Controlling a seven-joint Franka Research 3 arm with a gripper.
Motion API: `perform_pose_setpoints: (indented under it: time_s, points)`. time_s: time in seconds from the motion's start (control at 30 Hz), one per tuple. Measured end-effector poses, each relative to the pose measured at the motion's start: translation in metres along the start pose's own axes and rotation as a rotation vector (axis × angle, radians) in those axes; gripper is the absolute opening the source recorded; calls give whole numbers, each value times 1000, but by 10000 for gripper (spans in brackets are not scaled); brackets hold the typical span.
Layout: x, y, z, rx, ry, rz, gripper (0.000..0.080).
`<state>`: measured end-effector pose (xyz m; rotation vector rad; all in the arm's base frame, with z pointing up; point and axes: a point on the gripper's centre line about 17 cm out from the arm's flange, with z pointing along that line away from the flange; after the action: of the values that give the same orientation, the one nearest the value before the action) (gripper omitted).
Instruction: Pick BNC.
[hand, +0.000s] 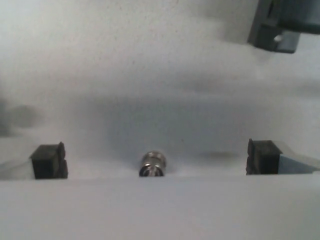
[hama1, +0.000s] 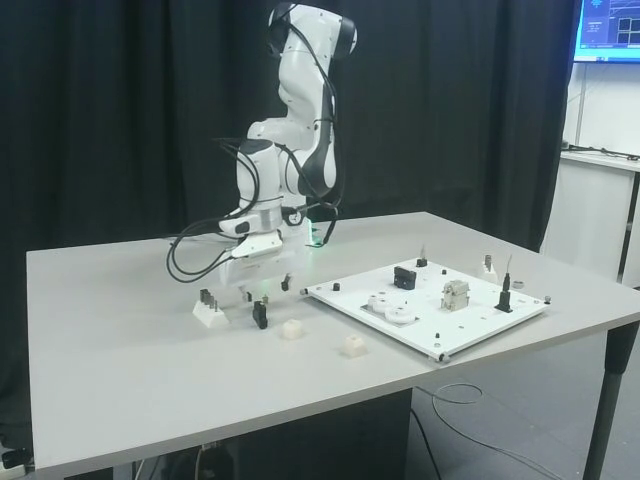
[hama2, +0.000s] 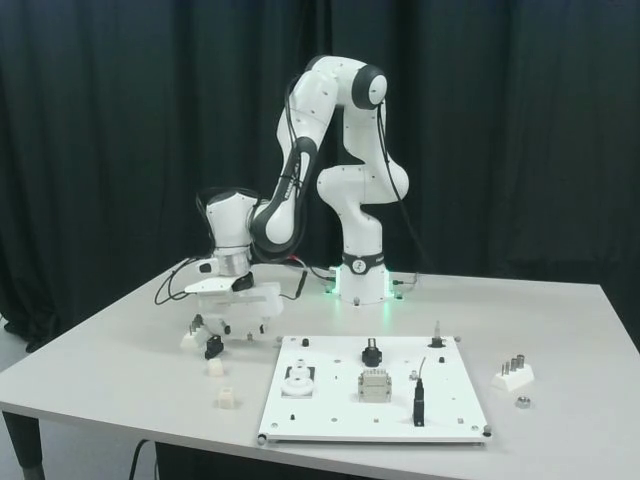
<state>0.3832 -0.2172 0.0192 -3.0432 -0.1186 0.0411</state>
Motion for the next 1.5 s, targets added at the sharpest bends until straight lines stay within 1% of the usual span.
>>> perform_pose_setpoints:
  time_s: [0.23, 0.5, 0.73, 1.1, 1.5]
  points:
    - [-6, -7, 6, 4, -10, -1, 800]
    - [-9, -9, 10, -5, -18, -7, 800]
    - [-11, -6, 11, -16, -18, -5, 800]
    - [-15, -2, 12, -22, -19, 4, 800]
    - [-20, 3, 16, -35, -31, 9, 800]
